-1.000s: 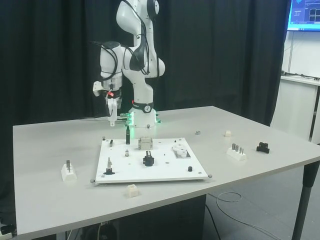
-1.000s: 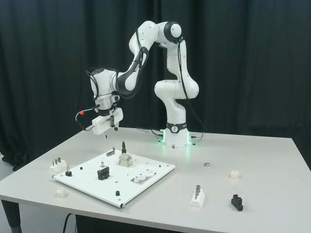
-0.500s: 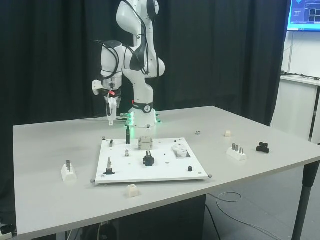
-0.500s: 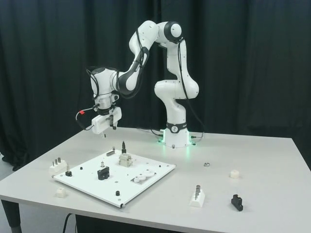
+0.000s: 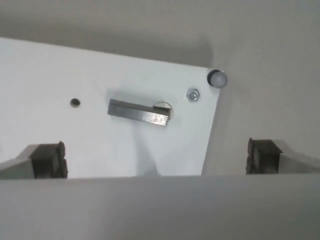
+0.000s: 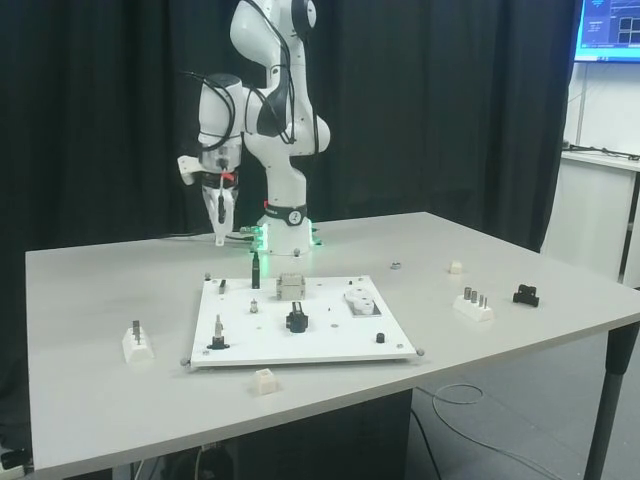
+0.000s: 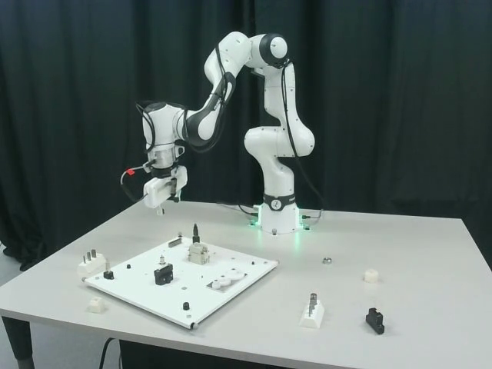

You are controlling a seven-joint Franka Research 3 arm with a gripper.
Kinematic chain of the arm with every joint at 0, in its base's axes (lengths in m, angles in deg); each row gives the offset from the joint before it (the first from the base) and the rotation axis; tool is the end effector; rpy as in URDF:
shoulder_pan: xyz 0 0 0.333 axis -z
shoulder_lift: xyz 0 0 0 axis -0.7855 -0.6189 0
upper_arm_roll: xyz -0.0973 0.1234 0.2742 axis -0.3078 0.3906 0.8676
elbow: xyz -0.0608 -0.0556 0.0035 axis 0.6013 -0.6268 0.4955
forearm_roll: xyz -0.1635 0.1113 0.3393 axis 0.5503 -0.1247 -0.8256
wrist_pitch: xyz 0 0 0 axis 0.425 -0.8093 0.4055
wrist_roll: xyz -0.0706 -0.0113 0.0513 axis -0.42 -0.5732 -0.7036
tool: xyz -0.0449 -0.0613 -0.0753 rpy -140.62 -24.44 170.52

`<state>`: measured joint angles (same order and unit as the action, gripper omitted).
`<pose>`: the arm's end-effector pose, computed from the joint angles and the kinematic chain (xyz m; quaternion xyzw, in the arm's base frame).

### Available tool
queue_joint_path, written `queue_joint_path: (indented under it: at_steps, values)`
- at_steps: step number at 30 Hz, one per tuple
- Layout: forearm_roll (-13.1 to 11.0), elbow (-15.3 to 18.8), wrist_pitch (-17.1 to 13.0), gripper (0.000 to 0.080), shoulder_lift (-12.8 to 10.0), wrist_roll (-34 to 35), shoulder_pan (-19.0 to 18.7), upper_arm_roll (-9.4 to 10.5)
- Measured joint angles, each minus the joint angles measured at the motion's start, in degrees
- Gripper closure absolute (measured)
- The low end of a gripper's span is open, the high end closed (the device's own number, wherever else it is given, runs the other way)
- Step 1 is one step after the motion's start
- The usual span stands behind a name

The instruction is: Pick square peg 4.

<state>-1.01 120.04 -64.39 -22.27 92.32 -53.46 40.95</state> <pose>0.3344 -0.3118 0.3239 0.3073 -0.9492 -0.0125 0.0662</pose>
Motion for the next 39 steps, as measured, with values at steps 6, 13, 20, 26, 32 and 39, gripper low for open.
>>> queue_joint_path:
  at_steps: [6, 13, 20, 26, 32, 39]
  values:
    - [0.00, 0.00, -1.24, 0.0003, 0.37, -5.55, 0.01, -0.06]
    - [0.00, -0.15, -2.44, 0.0003, 0.60, -14.40, 0.43, -0.35]
    - [-0.32, -0.16, -3.35, 0.0003, 0.69, -27.82, 0.63, -1.00]
    - [-0.75, 0.05, -3.45, 0.0003, 0.69, -35.66, 0.63, -1.51]
    - [-2.55, 0.92, -3.53, 0.0003, 0.69, -44.70, 0.63, -2.16]
    - [-7.23, 2.15, -4.44, 0.0003, 0.26, -55.37, 0.63, -3.09]
